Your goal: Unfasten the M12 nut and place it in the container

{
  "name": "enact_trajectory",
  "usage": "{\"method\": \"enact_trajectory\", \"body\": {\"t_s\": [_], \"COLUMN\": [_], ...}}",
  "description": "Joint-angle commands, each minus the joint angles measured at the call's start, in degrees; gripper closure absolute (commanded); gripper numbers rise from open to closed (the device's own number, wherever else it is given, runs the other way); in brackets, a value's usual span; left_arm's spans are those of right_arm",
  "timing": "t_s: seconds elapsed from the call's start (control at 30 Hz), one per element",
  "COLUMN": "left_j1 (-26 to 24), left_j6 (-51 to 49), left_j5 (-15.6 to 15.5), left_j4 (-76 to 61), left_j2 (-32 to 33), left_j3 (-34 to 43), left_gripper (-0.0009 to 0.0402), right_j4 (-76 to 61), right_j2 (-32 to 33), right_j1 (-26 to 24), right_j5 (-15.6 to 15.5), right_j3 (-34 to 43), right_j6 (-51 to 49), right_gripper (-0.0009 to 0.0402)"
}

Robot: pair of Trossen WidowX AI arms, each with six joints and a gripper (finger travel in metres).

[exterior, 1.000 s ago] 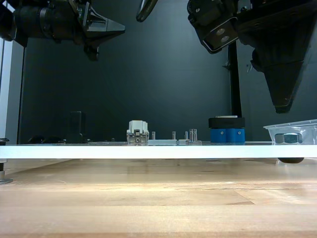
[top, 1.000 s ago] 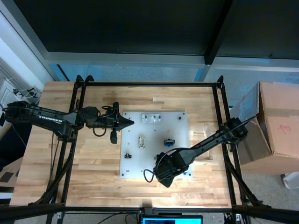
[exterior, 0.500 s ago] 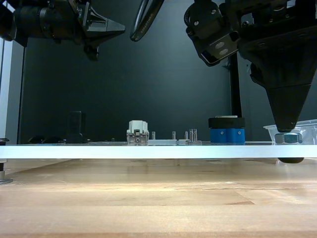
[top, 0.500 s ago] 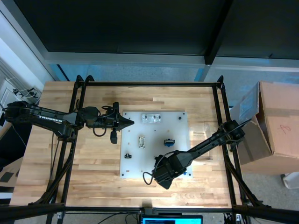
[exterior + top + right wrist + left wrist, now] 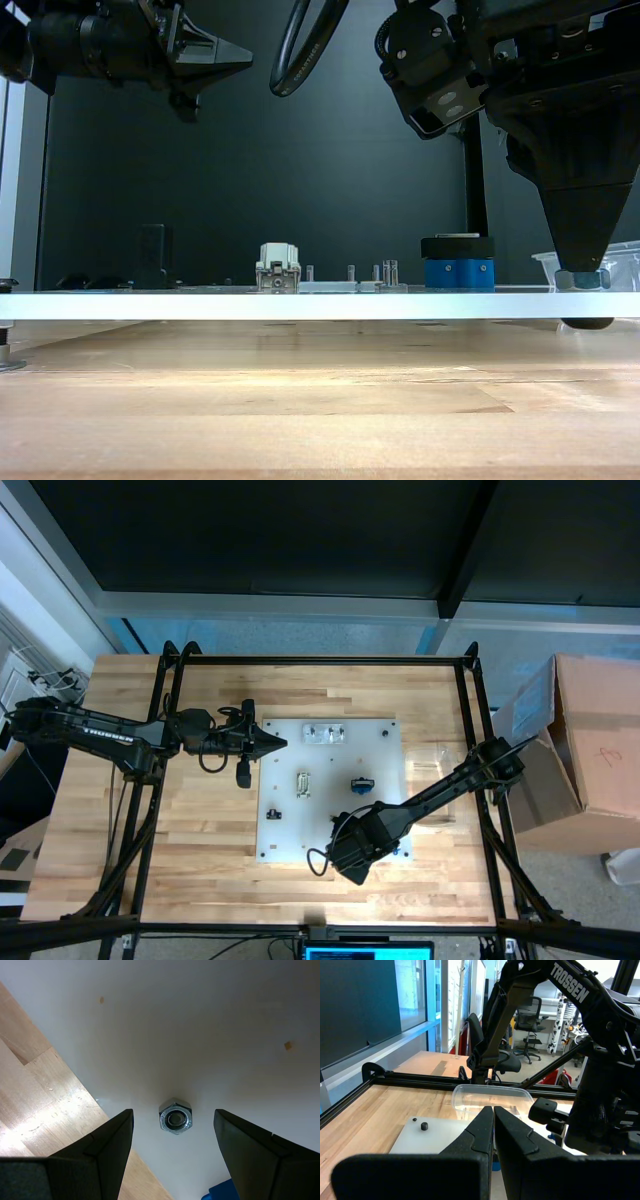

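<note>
The small silver nut [image 5: 175, 1116] sits on the white board [image 5: 300, 830] near its near right edge, on its stud, whose dark end shows in the nut's bore. My right gripper [image 5: 173, 1110] hangs straight above it, open, one finger to each side and neither touching. In the low view the right gripper's tips [image 5: 582, 262] reach the top of the nut [image 5: 582, 280]. In the high view the right arm hides the nut. My left gripper [image 5: 278, 743] hovers shut over the board's far left edge, holding nothing. The clear container [image 5: 440, 762] stands right of the board.
A blue-and-black part [image 5: 458, 262], a grey connector [image 5: 278, 270] and small silver posts [image 5: 385, 272] stand on the board. A black frame [image 5: 320, 661] rings the wooden table. A cardboard box [image 5: 580, 750] sits off the table at the right.
My right gripper has come down and slightly toward the near edge until its tips are level with the top of the nut. The nut and the left arm have not moved.
</note>
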Motion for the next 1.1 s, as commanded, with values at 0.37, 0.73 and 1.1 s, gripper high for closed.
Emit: {"method": "enact_trajectory", "body": {"t_s": [0.37,0.73,1.1], "left_j1": [0.0,0.02,0.02], "left_j6": [0.02,0.02,0.02], "left_j5": [0.02,0.02,0.0], "left_j4": [0.0,0.0,0.0], "left_j2": [0.0,0.0,0.0], "left_j3": [0.0,0.0,0.0], "left_gripper": [0.0393,0.0393,0.0393], "right_j4": [1.75,1.77,1.84], "right_j2": [-0.07,-0.07,-0.07], "right_j1": [-0.09,-0.11,-0.13], "right_j5": [-0.02,-0.09,-0.7], "right_j3": [-1.42,-1.44,-1.44], "right_j6": [0.02,-0.26,-11.41], "right_gripper": [0.0195,0.0335,0.0382]}}
